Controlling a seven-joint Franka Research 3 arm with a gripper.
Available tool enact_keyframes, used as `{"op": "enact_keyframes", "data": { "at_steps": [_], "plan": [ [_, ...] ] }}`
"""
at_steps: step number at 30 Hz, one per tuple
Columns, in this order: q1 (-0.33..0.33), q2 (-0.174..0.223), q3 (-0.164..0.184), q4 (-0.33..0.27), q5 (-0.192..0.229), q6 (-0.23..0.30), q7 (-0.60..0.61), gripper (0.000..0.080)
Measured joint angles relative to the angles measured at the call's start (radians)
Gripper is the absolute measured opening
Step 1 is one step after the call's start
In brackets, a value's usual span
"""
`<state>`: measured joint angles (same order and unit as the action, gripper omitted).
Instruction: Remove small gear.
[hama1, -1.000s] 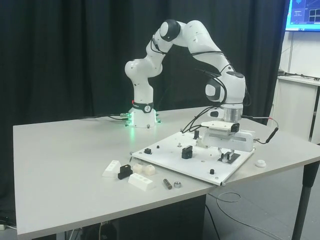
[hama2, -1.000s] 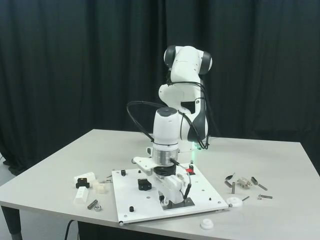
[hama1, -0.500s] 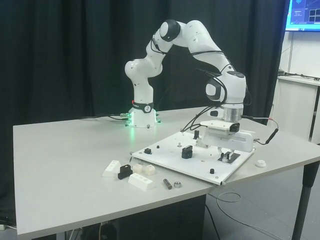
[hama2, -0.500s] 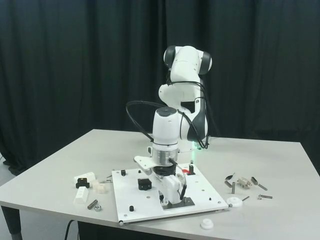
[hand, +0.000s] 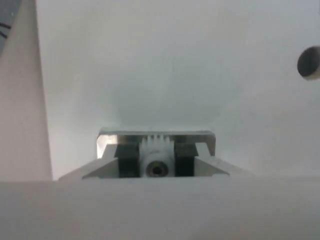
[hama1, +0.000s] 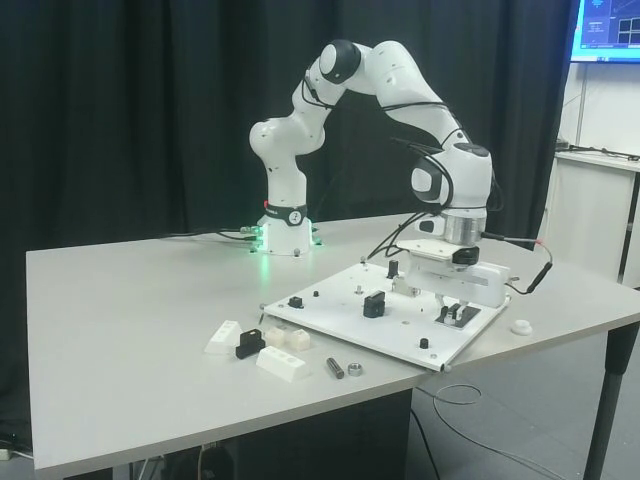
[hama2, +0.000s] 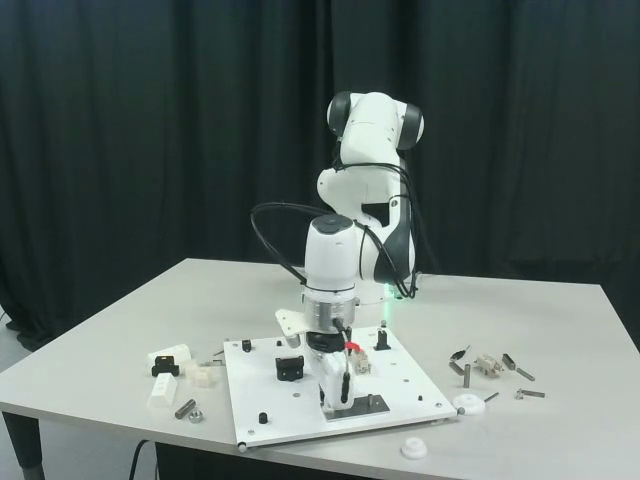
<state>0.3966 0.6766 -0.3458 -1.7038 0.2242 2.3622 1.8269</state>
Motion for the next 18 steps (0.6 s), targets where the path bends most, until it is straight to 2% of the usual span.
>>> {"op": "enact_keyframes", "data": {
  "at_steps": [18],
  "plan": [
    [-0.003, -0.001, 0.0, 0.0, 0.013, -0.006, 0.258, 0.0142]
  ]
}}
